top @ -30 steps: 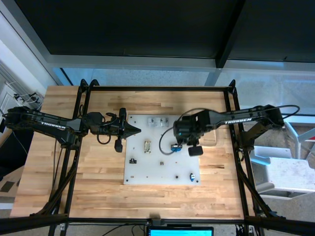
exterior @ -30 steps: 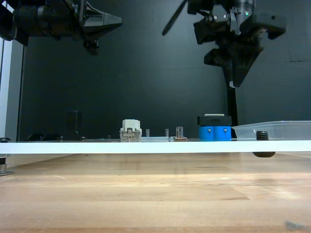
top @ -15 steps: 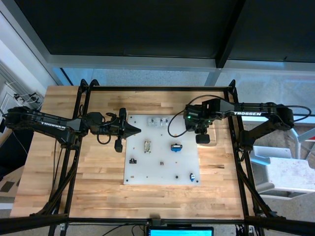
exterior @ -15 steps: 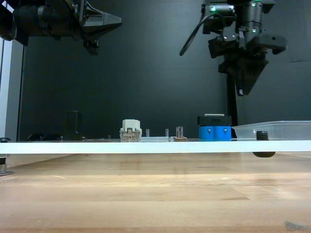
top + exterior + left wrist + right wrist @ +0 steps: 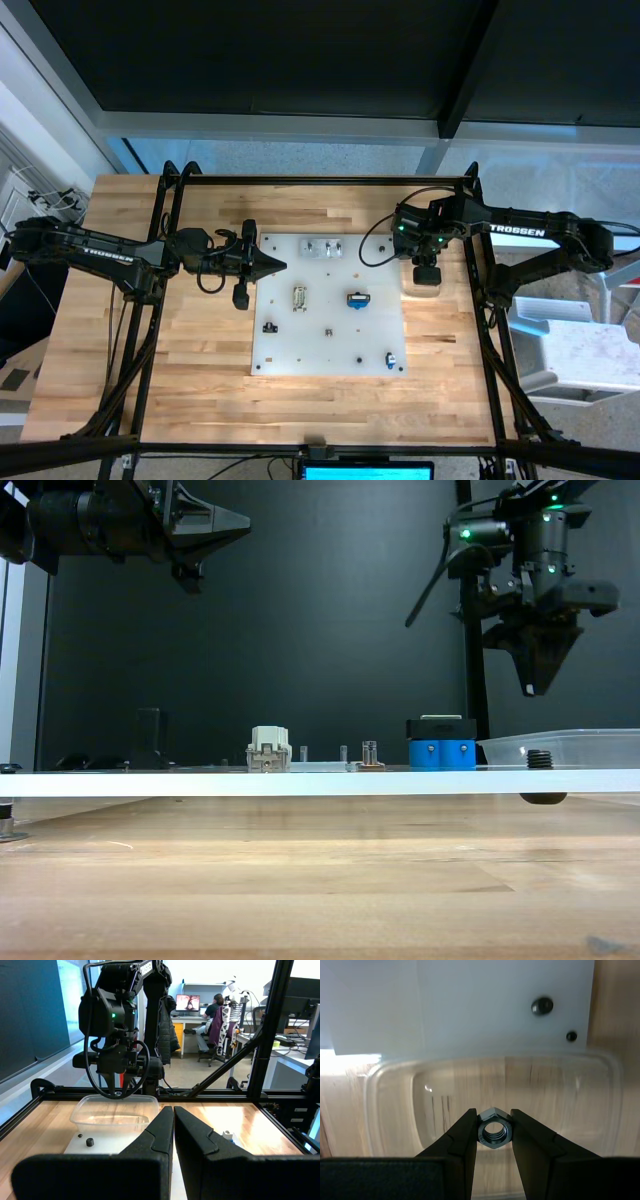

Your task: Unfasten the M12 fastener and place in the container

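High view: even overhead light, desk (image 5: 200,350) bright. Low view: dim, black backdrop; left end effector (image 5: 248,521) silhouetted above white board (image 5: 300,780), right end effector (image 5: 537,690) off board's right edge, green lamps lit. Right wrist view: glare at board edge, M12 fastener (image 5: 494,1132) sharp.

The high view looks down on the whole table (image 5: 200,390) from above its near edge; the low view looks level from that edge. The right wrist view is close above the container (image 5: 390,1110), between the fingers (image 5: 460,1140) of the right gripper (image 5: 494,1119). The left wrist view faces the same container from farther off, along the left gripper (image 5: 173,1110).
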Tool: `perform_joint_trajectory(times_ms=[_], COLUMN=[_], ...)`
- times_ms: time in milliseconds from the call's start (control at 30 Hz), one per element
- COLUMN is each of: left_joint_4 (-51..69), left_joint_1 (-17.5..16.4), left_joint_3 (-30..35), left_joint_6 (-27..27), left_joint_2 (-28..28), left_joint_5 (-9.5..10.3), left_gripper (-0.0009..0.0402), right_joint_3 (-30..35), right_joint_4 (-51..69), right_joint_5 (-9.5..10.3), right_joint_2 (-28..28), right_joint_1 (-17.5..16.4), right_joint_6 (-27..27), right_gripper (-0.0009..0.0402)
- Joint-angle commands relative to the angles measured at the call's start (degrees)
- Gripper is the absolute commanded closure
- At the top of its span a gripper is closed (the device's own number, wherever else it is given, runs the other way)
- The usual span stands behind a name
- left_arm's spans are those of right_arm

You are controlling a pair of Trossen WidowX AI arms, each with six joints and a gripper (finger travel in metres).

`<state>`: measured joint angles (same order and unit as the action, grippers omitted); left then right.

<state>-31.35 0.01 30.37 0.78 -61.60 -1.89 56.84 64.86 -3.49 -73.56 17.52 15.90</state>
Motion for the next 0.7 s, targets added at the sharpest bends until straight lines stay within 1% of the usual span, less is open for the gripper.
perform_joint_trajectory(times_ms=[33, 233, 367, 567, 700], left_joint_4=[0.0, 0.0, 0.0, 0.0, 0.0], left_joint_1=[0.0, 0.0, 0.0, 0.0, 0.0], left_joint_3=[0.0, 0.0, 0.0, 0.0, 0.0], left_joint_6=[0.0, 0.0, 0.0, 0.0, 0.0], left_joint_2=[0.0, 0.0, 0.0, 0.0, 0.0], left_joint_5=[-0.02, -0.02, -0.02, -0.02, -0.02], left_gripper=[0.0393, 0.0393, 0.0393, 0.0393, 0.0393], right_joint_3=[-1.9, -5.7, -7.4, -9.0, -9.0], right_joint_4=[0.0, -0.6, -0.9, -1.4, -1.4], right_joint_5=[0.02, 0.04, 0.04, 0.04, 0.04], right_joint_2=[1.0, 3.2, 3.6, 3.7, 3.7], right_joint_1=[1.2, 2.9, 3.8, 3.9, 3.9], right_joint_6=[1.2, 1.6, 1.6, 1.6, 1.6], right_gripper=[0.0393, 0.0393, 0.0393, 0.0393, 0.0393])
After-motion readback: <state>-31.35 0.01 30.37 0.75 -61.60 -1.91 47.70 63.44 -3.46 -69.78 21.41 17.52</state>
